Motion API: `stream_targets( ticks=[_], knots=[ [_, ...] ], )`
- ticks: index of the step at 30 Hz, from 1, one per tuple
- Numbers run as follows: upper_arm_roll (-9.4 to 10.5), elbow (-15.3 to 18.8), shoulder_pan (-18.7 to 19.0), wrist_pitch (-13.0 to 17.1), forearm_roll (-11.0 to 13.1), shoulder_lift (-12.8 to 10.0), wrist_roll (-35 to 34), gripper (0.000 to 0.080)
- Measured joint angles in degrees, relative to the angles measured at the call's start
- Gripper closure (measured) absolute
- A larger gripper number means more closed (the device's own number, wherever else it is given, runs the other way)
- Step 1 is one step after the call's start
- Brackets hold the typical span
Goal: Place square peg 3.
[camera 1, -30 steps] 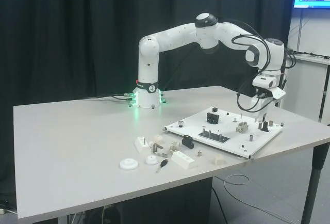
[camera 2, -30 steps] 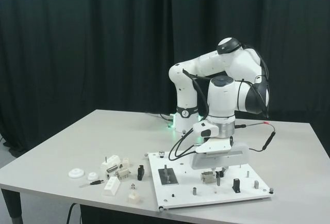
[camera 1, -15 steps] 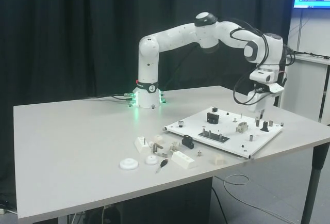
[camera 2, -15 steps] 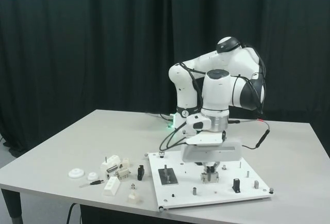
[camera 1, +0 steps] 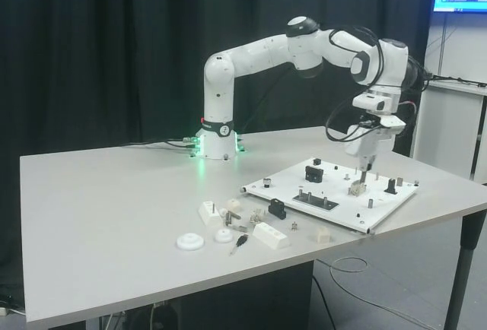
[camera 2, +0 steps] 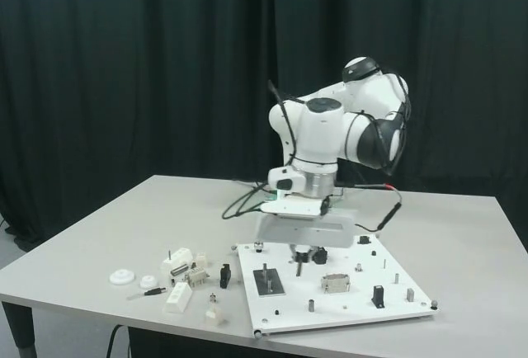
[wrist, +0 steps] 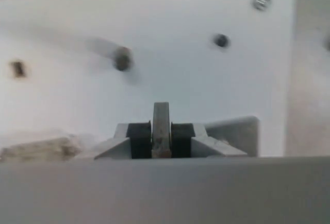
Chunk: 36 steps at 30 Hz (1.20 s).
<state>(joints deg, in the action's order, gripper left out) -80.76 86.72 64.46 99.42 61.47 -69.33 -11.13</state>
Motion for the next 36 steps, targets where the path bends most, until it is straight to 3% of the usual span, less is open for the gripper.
stream_targets(
  ticks=[18, 24, 36],
  knots=[
    [-3.11, 7.8, -3.3, -0.2, 0.3, -0.7, 9.7, 0.0727],
    [-3.52, 10.6, -4.6, 0.3, 2.0, -1.3, 13.6, 0.0727],
    [-3.65, 15.4, -7.2, 2.2, 7.7, -3.9, 19.4, 0.0727]
  ],
)
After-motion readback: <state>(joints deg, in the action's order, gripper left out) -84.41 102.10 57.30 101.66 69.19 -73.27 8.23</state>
